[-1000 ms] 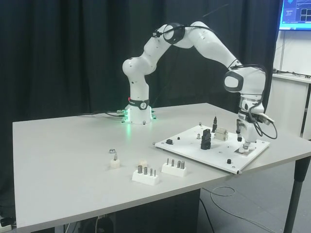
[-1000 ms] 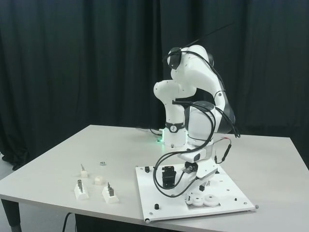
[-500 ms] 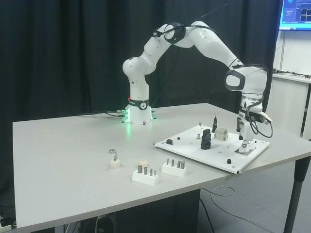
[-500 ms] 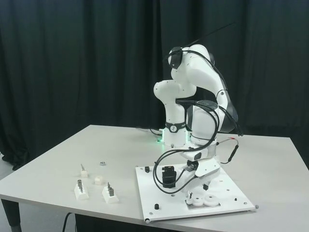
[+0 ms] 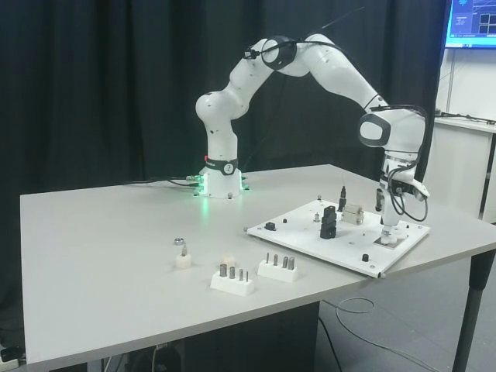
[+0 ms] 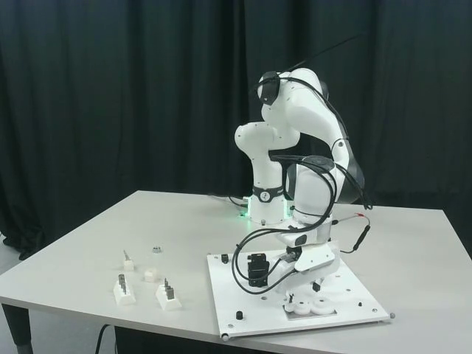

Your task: Insert small gear.

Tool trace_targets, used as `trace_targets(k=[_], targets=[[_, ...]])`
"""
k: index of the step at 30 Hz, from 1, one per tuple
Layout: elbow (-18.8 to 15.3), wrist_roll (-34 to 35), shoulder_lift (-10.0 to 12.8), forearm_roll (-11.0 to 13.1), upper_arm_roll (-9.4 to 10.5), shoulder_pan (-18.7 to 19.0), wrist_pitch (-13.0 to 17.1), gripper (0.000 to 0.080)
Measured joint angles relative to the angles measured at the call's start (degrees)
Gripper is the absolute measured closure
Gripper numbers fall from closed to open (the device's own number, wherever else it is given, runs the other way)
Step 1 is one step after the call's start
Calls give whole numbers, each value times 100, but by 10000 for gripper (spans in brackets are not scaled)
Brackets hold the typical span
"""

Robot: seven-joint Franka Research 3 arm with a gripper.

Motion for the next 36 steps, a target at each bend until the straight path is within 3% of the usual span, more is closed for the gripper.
trace_targets(k=[36], targets=[[-120,405,-27,14,17,43,149,3]])
